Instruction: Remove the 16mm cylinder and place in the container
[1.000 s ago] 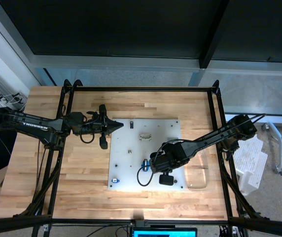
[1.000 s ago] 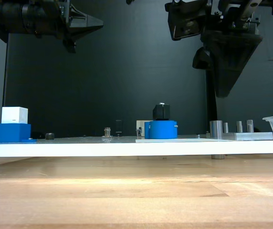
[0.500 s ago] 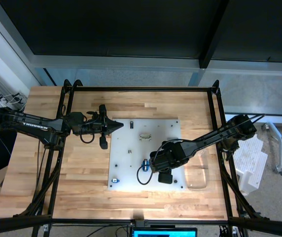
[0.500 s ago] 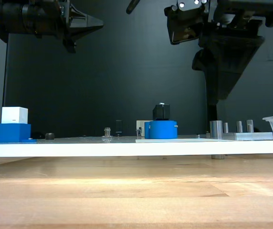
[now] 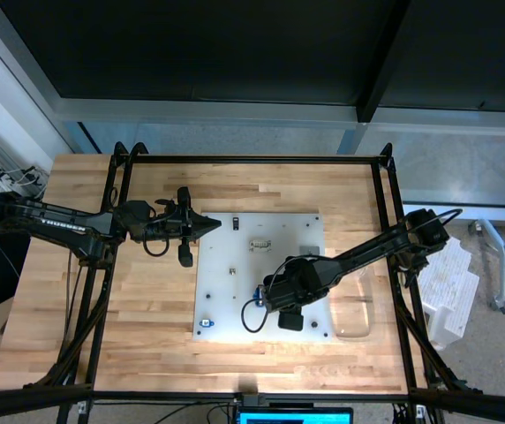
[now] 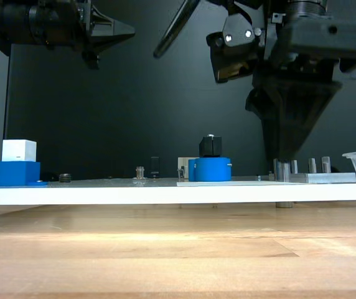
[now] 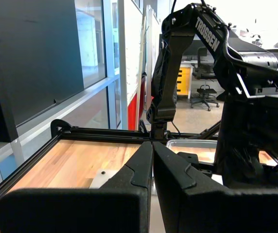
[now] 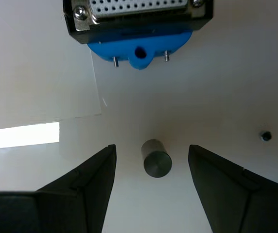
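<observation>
Right wrist view: we see the right gripper (image 8: 151, 148) aimed straight down, spread wide, the 16mm cylinder (image 8: 157, 163) just beneath its gap; the left gripper (image 5: 208, 224), pinched closed, hangs level, well apart.

I see a wooden counter (image 5: 146, 300) carrying a white square board (image 5: 235, 305). At the board's left in my low view, a white cube (image 6: 19, 150) sits on a blue base (image 6: 17, 172). Near the middle, a black block (image 6: 210, 146) tops a blue round holder (image 6: 212, 169). A multi-pin connector (image 8: 138, 14) in a blue mount (image 8: 138, 48) lies flat on the board.
</observation>
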Controlling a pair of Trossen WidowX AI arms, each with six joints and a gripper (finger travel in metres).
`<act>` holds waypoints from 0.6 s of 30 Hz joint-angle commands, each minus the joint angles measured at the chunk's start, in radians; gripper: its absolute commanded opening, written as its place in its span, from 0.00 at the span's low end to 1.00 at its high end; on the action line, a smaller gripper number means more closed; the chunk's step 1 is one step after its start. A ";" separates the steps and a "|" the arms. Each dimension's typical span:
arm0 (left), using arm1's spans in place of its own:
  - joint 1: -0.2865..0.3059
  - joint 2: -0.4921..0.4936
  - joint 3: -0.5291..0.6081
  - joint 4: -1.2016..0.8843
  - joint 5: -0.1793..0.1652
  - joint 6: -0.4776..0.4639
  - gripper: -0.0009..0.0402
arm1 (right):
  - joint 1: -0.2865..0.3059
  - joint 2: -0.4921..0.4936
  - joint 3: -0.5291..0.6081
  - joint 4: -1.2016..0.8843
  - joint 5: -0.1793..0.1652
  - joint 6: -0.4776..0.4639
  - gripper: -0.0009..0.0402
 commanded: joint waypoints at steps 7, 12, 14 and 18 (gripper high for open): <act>0.000 0.000 0.000 0.001 0.000 0.000 0.02 | 0.000 0.011 -0.006 0.001 -0.003 -0.017 0.41; 0.000 0.000 0.000 0.001 0.000 0.000 0.02 | 0.000 0.012 -0.018 0.003 -0.013 -0.025 0.34; 0.000 0.000 0.000 0.000 0.000 0.000 0.02 | -0.001 0.011 -0.019 0.004 -0.013 -0.025 0.31; 0.000 0.000 0.000 0.000 0.000 0.000 0.02 | 0.000 0.010 -0.019 0.008 -0.014 -0.025 0.26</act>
